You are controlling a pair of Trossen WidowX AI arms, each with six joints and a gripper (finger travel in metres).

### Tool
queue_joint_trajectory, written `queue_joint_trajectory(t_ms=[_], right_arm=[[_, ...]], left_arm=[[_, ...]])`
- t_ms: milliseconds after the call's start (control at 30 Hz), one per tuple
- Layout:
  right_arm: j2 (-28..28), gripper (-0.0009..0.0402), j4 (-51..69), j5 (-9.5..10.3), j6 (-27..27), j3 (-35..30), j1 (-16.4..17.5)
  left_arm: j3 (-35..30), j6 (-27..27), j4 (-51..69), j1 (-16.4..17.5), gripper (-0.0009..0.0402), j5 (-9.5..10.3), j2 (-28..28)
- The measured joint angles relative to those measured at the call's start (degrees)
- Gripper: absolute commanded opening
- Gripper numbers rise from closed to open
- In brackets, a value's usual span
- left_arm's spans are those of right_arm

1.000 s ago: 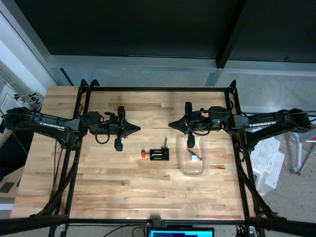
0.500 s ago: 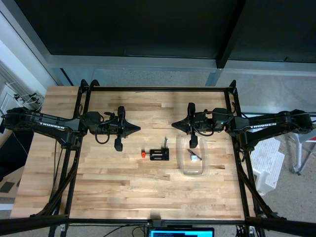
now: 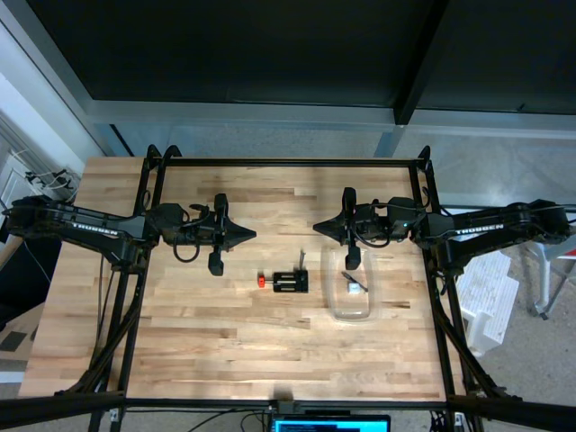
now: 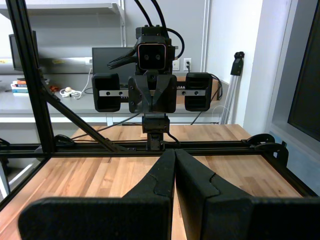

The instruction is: Remove the USB-C connector from taskboard and place in the container

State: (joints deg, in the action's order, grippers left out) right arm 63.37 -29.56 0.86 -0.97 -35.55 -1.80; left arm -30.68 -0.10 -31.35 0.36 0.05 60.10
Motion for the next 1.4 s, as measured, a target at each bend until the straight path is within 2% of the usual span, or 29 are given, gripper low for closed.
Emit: queue_joint_trajectory(t_ms=[500,667,1400], right_arm=[[0.0,0.0,0.1,0.0,-1.8,0.6,0.0],[0.0,0.0,0.1,-0.81,-1.8,0.6,0.1],[0.0,0.0,0.2,-0.83,-0.1,0.7,0.3]], left_arm=[[0.0,0.0,0.0,0.0,0.0,0.0,0.0],[0.0,0.0,0.0,0.0,0.0,0.0,0.0],[0.0,0.0,0.0,0.0,0.0,0.0,0.0]])
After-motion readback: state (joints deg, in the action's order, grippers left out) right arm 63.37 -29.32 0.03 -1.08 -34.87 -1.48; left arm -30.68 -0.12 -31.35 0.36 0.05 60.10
